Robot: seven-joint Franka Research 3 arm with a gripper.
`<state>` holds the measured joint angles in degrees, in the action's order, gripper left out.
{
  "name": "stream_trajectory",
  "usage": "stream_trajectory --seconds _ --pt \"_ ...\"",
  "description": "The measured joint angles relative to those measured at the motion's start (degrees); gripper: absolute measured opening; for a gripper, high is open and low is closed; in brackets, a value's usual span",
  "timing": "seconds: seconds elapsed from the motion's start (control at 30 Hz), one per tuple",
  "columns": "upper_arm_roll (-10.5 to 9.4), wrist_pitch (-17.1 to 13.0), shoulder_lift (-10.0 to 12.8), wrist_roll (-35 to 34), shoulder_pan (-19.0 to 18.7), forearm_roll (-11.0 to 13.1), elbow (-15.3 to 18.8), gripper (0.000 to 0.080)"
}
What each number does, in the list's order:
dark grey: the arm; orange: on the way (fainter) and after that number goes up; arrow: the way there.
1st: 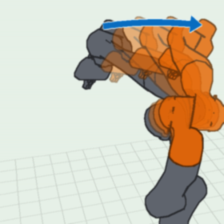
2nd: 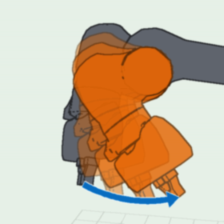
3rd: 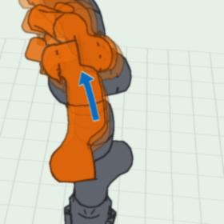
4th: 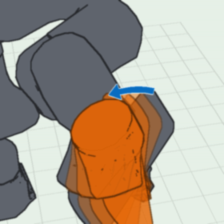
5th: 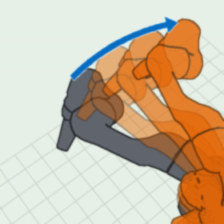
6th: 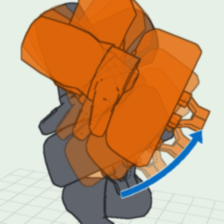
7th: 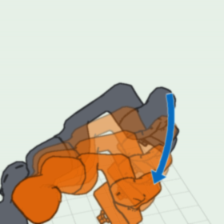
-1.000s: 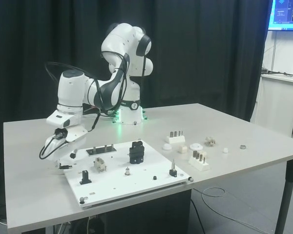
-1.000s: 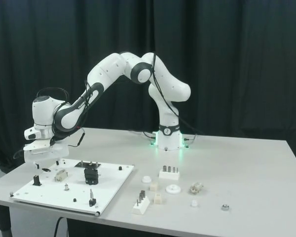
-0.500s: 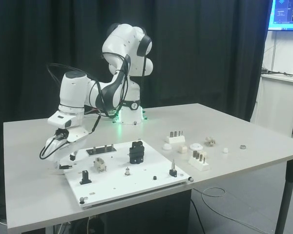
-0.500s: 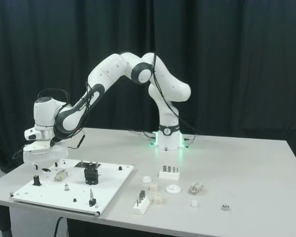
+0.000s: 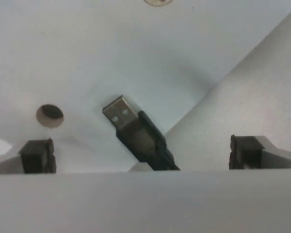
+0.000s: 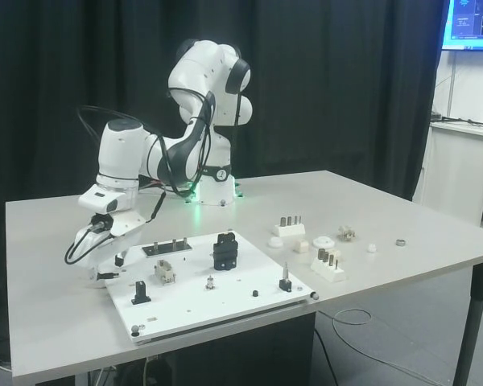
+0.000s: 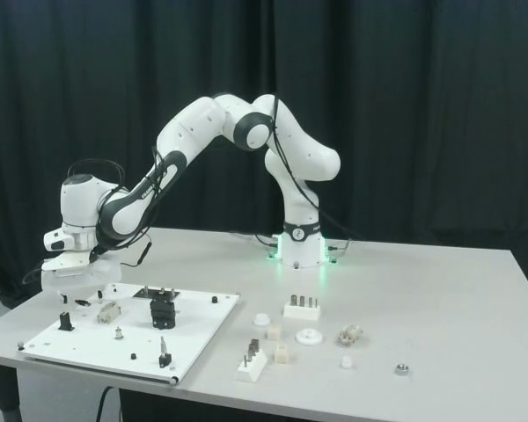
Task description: Pick USB.
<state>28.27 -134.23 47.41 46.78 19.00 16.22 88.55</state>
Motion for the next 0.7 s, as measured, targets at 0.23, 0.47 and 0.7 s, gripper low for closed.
stream_trajectory --seconds 0.23,0.47,0.7 --pt "-0.05 -0.8 0.3 0.0 0.0 0.0 0.0 0.0800" --pt "-0.10 -1.3 0.6 0.0 0.0 0.1 0.0 0.0800" --pt "-0.11 -1.6 0.8 -0.3 0.0 0.3 0.0 0.0800"
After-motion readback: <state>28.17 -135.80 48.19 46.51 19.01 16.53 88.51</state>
